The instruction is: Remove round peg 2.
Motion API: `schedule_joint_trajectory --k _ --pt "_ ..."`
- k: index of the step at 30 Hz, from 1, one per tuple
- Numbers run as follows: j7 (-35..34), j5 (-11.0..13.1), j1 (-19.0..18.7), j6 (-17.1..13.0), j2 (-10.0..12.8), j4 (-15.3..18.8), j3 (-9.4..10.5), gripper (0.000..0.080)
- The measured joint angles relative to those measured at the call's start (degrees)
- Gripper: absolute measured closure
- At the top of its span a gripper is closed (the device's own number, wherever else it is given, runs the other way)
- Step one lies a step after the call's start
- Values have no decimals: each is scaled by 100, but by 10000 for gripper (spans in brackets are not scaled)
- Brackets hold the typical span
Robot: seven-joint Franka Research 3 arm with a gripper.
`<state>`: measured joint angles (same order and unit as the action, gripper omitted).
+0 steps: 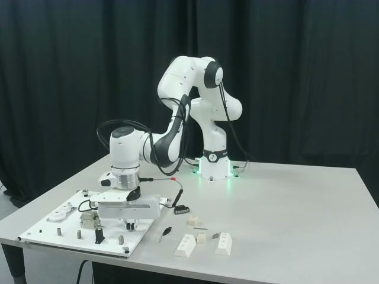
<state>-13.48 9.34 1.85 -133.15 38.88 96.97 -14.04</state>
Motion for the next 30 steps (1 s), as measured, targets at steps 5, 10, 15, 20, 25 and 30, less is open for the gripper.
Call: schedule_joint_trajectory --k 5,10,15,20,25,30 --pt "6 -2 0 59 -10 -28 -6 731" --pt "7 -5 -1 193 -42 -84 -22 731" --pt "7 -5 -13 377 -79 -162 -55 733" --pt "7 -9 -16 553 -152 -222 -79 733" --pt "7 -26 -17 716 -248 -272 -107 733" --pt "7 -40 -23 803 -344 -282 -129 733"
